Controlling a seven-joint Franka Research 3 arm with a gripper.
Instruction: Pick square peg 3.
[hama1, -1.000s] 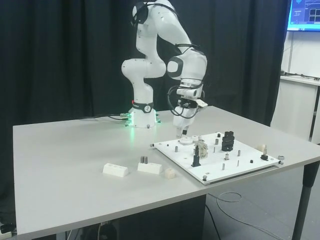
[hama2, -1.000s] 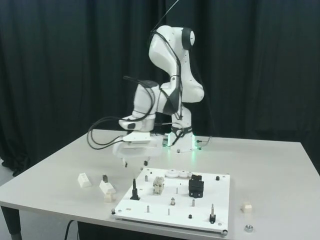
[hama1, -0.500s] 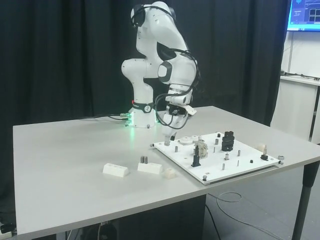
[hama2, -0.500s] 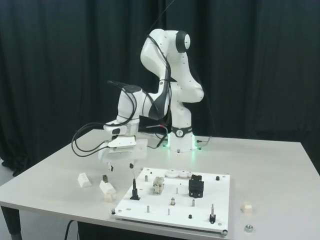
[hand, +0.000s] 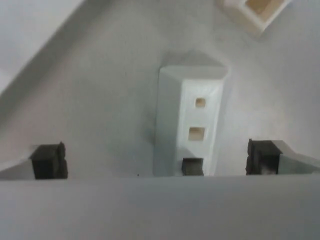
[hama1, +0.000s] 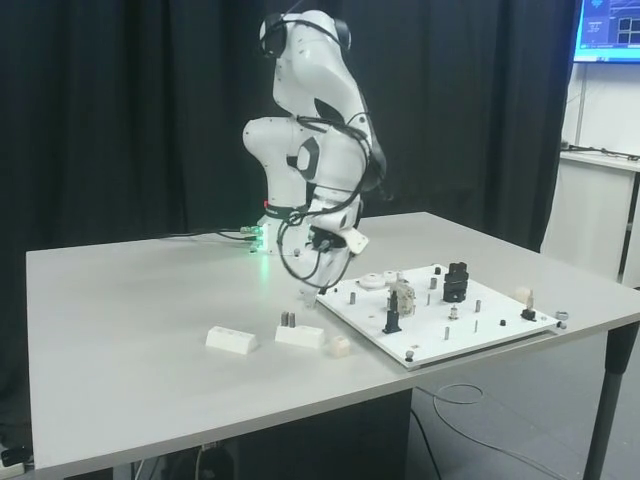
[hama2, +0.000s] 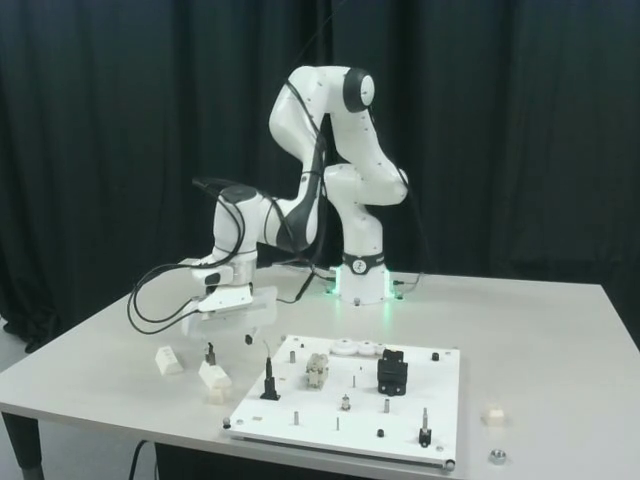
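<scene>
A white holder block (hand: 192, 125) lies on the grey table, seen from above in the wrist view, with two empty square holes and a dark square peg (hand: 192, 166) in its end slot. My gripper (hand: 155, 159) is open, and its black fingertips (hand: 48, 161) stand wide on either side of the block. In the first room view the gripper (hama1: 308, 296) hangs just above the block (hama1: 300, 335), close to the upright pegs (hama1: 287, 319). The second room view shows the gripper (hama2: 227, 342) above the same block (hama2: 213, 377) and its peg (hama2: 211, 354).
A second white block (hama1: 231, 340) lies further out on the table and a small cube (hama1: 340, 346) sits beside the holder. The white assembly board (hama1: 470, 335) with several parts is on the other side. Another cube (hama2: 492, 414) and a nut (hama2: 497, 456) lie beyond it.
The arm has swung away from the white board and come down over the holder block. The gripper now hangs low above the peg.
</scene>
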